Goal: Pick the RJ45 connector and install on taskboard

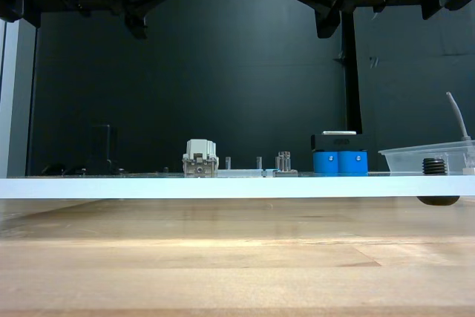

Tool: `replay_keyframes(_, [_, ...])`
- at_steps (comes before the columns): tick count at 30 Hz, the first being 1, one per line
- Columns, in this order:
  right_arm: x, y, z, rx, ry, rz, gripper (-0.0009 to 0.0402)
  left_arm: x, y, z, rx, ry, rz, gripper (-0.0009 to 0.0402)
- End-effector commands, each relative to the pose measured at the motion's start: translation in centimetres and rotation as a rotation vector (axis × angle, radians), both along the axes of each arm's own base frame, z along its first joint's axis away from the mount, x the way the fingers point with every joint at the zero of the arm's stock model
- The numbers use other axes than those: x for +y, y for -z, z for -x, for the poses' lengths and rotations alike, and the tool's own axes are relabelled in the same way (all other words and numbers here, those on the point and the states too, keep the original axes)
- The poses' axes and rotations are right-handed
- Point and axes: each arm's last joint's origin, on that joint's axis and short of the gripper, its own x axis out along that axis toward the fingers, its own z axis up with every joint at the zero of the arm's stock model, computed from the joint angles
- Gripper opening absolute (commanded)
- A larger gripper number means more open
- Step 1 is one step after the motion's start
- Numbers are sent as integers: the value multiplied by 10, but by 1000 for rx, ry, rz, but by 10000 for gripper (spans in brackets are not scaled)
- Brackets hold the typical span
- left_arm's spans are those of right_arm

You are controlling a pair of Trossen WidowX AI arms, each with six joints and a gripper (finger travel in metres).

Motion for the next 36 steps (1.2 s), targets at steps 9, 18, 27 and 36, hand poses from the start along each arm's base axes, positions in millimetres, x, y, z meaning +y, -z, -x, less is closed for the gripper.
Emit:
replay_keyframes(9, [0,0,0,0,0,0,0,0,0,0,0,0,0,0])
replay_keyframes(18, [0,0,0,-1,-2,0,0,0,0,0,0,0,0,0])
replay_keyframes(27, [1,-11,21,28,-19,0,0,0,0,0,0,0,0,0])
replay_keyframes(36, [2,-18,59,125,-9,-22,0,0,0,0,0,0,0,0])
